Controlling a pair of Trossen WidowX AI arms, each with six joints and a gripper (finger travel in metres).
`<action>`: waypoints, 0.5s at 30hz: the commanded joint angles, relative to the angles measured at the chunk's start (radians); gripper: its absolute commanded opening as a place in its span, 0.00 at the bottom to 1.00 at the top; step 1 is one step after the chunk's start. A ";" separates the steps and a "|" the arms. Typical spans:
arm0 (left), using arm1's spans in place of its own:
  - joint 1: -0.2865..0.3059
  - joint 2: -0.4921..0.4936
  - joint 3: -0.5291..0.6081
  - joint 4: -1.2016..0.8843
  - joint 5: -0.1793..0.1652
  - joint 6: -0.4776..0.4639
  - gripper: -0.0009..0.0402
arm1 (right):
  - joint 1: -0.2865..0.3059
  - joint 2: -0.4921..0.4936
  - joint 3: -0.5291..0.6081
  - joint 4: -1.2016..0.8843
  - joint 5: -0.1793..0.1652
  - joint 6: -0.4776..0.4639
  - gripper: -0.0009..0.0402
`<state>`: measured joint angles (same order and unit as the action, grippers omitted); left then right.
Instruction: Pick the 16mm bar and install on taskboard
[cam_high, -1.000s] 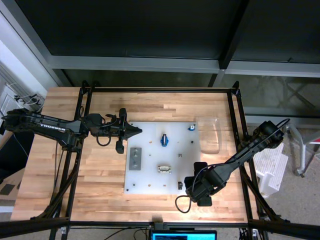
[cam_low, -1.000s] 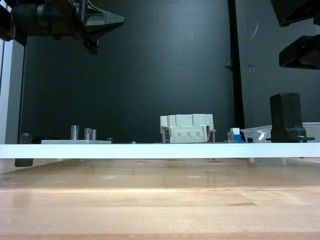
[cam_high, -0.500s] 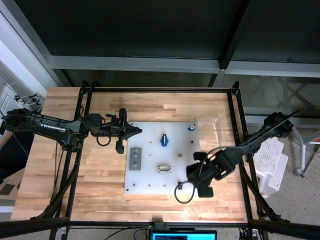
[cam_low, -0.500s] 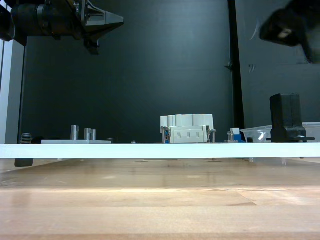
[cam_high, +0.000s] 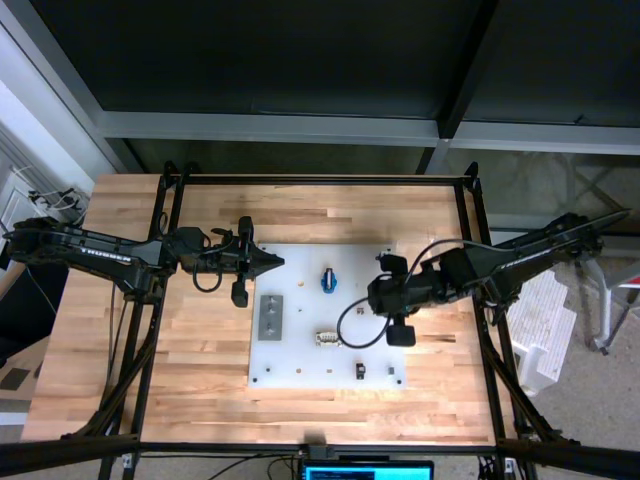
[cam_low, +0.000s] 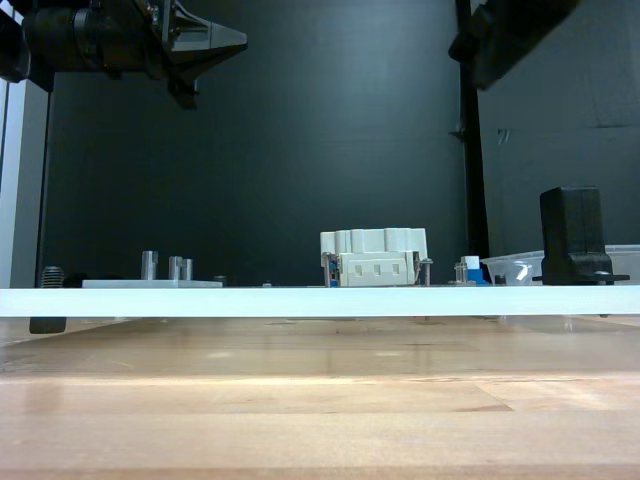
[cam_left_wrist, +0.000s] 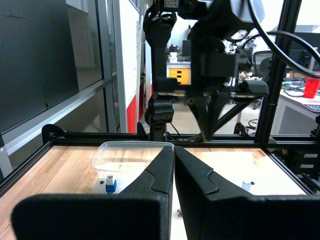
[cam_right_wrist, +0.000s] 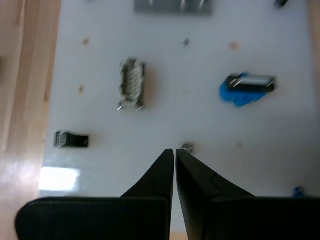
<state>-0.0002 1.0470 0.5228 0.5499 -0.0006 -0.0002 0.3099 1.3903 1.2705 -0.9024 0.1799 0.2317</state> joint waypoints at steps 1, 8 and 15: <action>0.000 0.000 0.000 0.001 0.000 0.000 0.02 | -0.051 -0.020 -0.001 0.035 -0.003 -0.060 0.02; 0.000 0.000 0.000 0.000 0.000 0.000 0.02 | -0.161 -0.091 -0.050 0.195 -0.017 -0.143 0.02; 0.000 0.000 0.000 0.001 0.000 0.000 0.02 | -0.237 -0.172 -0.164 0.393 -0.080 -0.214 0.02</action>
<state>-0.0002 1.0470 0.5224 0.5503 -0.0006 -0.0002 0.0834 1.2312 1.1290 -0.5529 0.1127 0.0238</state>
